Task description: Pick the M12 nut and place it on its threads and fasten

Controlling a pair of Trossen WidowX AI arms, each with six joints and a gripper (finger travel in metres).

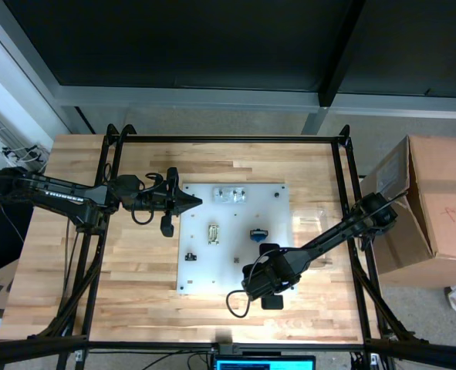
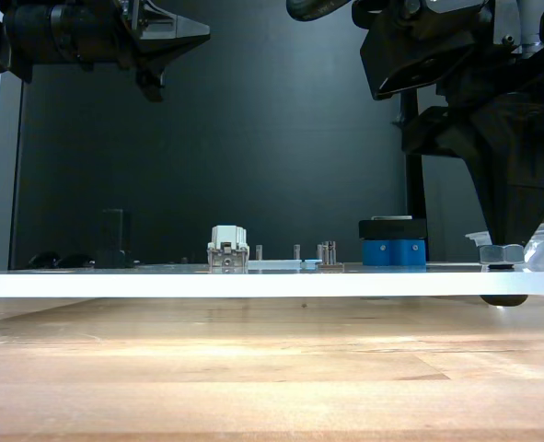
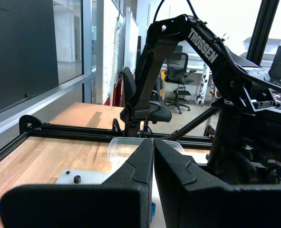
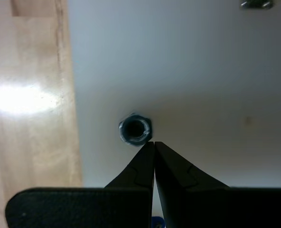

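Observation:
The small silver nut [image 4: 135, 129] lies flat on the white board [image 4: 202, 71] with a dark centre, free of both grippers. In the low view the nut [image 2: 502, 252] sits low on its stud, a thin black band showing beneath it. My right gripper [image 4: 154, 143] is shut with nothing in it, its tips just beside the nut's rim. From the side the right gripper [image 2: 511, 238] points straight down onto the nut; from above, the right gripper [image 1: 270, 284] hides the nut and stud. My left gripper [image 1: 193, 202] is shut and empty, high over the board's far left edge.
A clear container [image 1: 309, 218] stands right of the board, behind the nut in the low view. A blue and black block [image 2: 393, 241] and a white connector [image 2: 227, 249] stand mid-board. A cardboard box [image 1: 420, 200] sits off the table's right edge.

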